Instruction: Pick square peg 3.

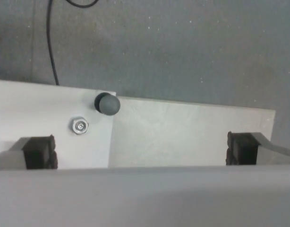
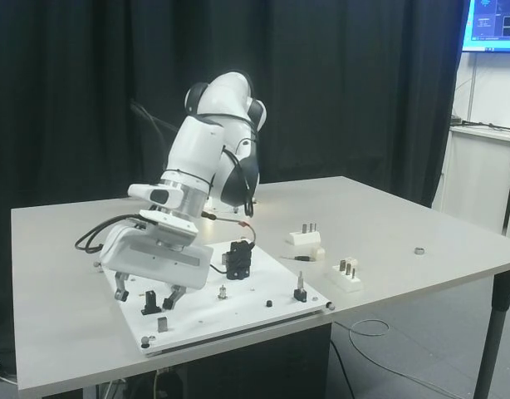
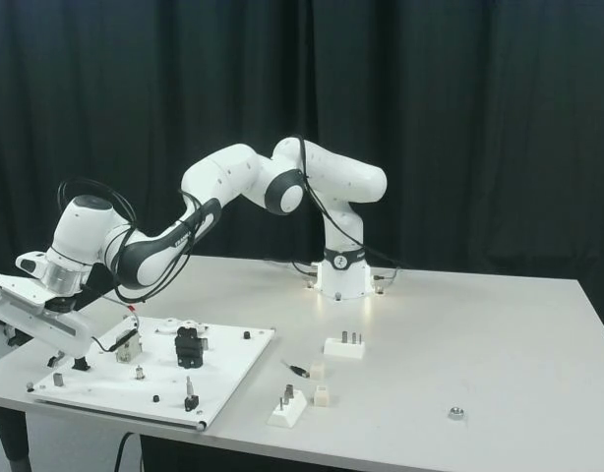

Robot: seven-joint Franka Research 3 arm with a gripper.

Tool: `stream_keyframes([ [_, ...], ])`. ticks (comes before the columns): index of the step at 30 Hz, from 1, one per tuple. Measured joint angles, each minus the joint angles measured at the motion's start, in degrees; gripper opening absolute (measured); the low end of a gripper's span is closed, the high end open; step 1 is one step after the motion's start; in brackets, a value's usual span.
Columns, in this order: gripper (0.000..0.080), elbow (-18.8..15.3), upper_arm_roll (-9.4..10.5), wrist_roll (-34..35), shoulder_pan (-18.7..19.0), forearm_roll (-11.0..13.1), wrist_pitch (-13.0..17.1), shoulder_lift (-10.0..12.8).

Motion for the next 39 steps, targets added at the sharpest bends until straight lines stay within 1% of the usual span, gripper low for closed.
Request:
stream_keyframes([
  [5, 0.0800, 0.0, 0.16, 0.8, 0.2, -1.2, -0.1, -0.4],
  [13, 0.0800, 0.0, 0.97, 1.8, 0.2, -3.3, -0.9, -1.0],
  [17, 0.0800, 0.0, 1.47, 2.0, 0.1, -4.0, -1.3, -1.4],
  [26, 0.0800, 0.0, 1.58, 1.8, 0.1, -5.5, -2.6, -1.8],
  [39, 0.0800, 0.0, 2.14, 1.6, -0.3, -5.8, -3.4, -2.2],
])
